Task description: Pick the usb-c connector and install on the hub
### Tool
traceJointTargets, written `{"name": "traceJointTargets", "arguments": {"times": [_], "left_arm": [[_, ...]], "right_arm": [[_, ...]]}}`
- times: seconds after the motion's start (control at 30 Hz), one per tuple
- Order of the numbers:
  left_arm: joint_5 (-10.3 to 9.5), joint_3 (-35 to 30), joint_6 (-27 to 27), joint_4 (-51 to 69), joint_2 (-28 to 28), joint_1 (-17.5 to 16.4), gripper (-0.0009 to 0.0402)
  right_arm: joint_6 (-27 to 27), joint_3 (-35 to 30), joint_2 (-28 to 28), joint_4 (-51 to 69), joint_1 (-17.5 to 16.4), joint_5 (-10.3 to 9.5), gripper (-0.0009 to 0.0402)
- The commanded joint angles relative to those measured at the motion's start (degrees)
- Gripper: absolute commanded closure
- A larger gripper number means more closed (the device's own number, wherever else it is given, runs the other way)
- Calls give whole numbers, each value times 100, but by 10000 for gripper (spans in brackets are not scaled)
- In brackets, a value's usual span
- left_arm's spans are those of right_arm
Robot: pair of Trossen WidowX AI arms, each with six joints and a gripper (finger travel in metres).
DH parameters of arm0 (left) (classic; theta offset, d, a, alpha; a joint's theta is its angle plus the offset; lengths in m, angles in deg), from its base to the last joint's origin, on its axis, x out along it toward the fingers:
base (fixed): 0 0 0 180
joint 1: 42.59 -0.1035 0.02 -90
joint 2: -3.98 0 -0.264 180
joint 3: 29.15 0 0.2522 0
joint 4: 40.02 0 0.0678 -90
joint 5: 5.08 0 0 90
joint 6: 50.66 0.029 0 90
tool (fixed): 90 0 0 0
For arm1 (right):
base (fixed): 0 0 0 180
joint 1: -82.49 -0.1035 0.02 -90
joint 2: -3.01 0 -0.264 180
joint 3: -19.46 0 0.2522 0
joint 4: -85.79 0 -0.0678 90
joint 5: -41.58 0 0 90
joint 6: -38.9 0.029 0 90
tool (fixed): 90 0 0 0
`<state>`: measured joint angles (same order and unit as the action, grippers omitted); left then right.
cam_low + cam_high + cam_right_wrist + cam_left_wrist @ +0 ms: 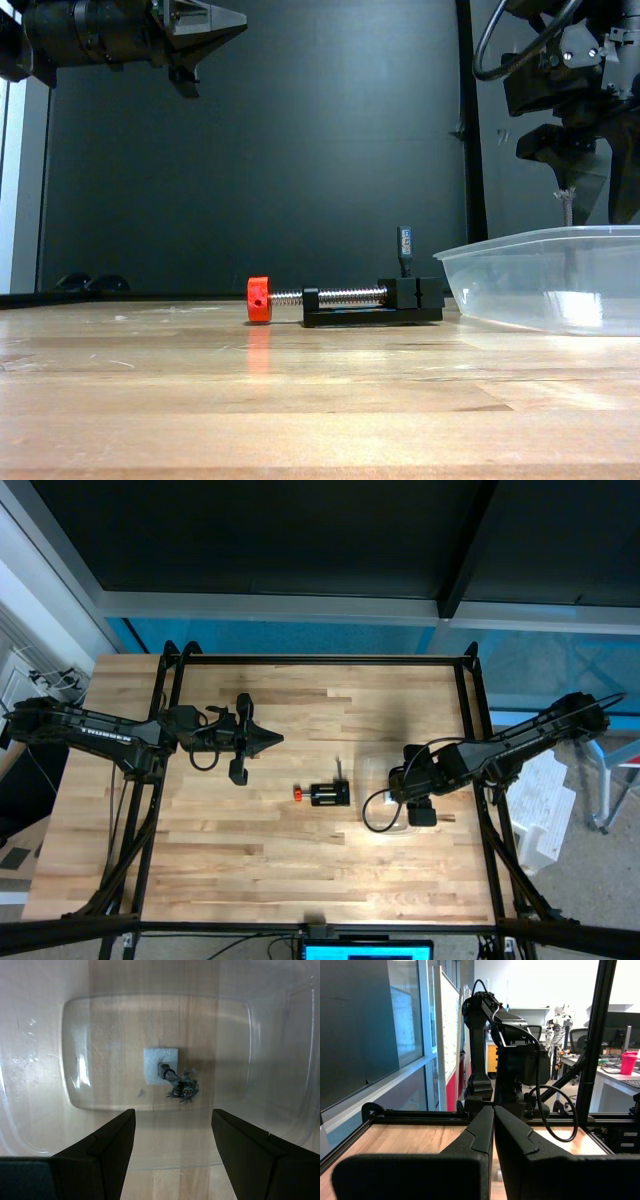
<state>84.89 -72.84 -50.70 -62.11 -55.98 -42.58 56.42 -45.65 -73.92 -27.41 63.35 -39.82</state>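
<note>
The hub [326,794] lies on the wooden table, a small black block with a red-orange tip [259,299] at its left end; the low view shows the hub [372,300] side on. The usb-c connector [172,1077] stands in a white foam block [161,1062] inside the clear tray [45,1075], its frayed wire end pointing up [567,205]. My right gripper [172,1112] hovers open above the tray, straight over the connector and apart from it. My left gripper [262,738] hangs shut and empty above the table's left half, pointing right.
The clear plastic tray [500,285] sits just right of the hub, close to it. A short grey-blue post [404,245] stands up from the hub's right end. A black frame [320,661] borders the table's back and sides.
</note>
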Motion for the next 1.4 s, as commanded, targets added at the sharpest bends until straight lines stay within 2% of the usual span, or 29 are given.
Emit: {"name": "traceJointTargets", "arguments": {"times": [0.03,1.4], "left_arm": [[2,-2,2,0,-2,-2,393],[2,-2,2,0,-2,-2,393]], "right_arm": [[2,2,-70,-13,-9,0,181],[0,404,-614,-778,-37,-2,181]]}}
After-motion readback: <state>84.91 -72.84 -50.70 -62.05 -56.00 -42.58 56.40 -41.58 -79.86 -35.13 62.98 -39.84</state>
